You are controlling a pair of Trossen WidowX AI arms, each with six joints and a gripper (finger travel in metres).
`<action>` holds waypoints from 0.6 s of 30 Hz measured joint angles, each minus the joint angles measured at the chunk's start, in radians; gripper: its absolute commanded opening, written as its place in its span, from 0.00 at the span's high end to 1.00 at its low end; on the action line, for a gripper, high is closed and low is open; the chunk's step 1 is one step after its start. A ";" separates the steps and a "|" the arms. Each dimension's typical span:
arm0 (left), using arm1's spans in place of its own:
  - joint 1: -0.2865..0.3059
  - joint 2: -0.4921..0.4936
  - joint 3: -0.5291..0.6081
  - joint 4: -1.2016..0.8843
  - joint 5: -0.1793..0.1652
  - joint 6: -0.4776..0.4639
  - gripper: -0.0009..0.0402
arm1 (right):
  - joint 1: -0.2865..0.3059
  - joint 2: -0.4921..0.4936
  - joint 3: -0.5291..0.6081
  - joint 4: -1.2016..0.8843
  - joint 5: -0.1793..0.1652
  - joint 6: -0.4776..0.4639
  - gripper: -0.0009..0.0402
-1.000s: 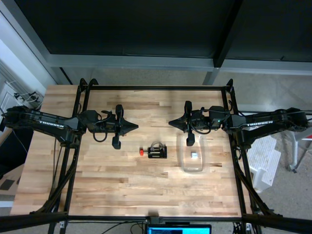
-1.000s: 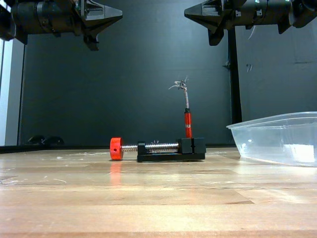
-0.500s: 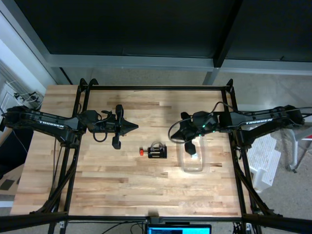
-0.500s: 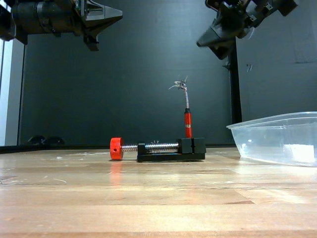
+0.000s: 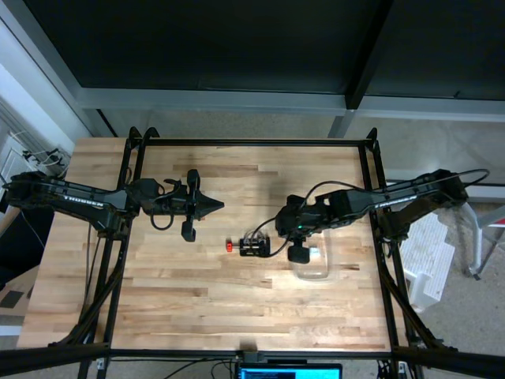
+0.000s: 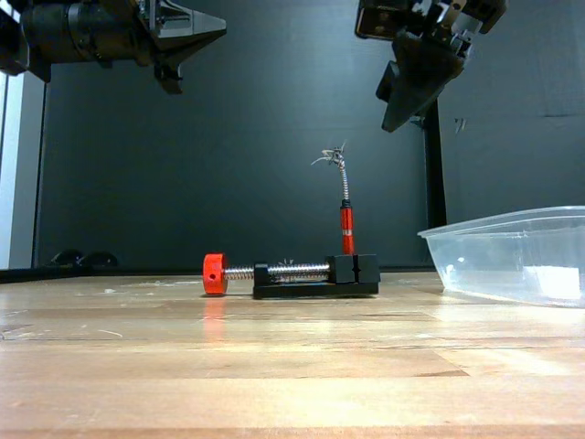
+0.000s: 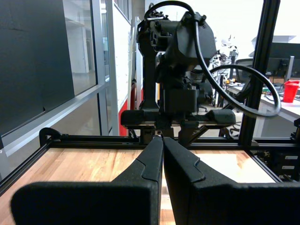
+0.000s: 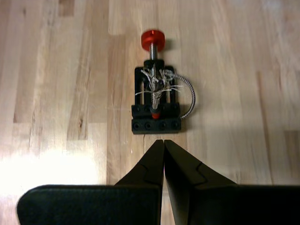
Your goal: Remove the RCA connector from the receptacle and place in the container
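A pale, plank-topped wooden table (image 5: 197, 308) stands inside a black metal frame (image 5: 252, 143). Past its far edge lie a grey speckled floor (image 5: 237, 124) and a dark panel (image 5: 197, 47). A lit screen (image 5: 289, 369) sits at the near edge. Beyond the right edge, glass partitions (image 7: 82, 51) front a bright office.

Right gripper (image 5: 278, 227) hovers near the receptacle (image 5: 254, 247), beside the container (image 5: 319, 272); left gripper (image 5: 218, 205) hangs well apart.

Left pincer (image 7: 162, 138), right pincer (image 8: 164, 141): black wedges
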 measured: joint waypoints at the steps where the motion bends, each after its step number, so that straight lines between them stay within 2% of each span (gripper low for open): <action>1: 0.000 0.000 0.000 0.000 0.000 0.000 0.98 | 0.000 0.016 0.011 -0.013 0.000 0.004 0.97; 5: 0.000 0.000 0.000 0.000 0.000 0.000 0.98 | 0.002 0.078 0.058 -0.060 0.000 0.012 0.91; 15: 0.000 0.000 0.000 0.000 0.000 0.000 0.98 | 0.006 0.208 0.137 -0.067 0.000 0.040 0.62; 18: 0.000 0.000 0.000 0.000 0.000 0.000 0.98 | 0.006 0.238 0.152 -0.063 0.023 0.051 0.56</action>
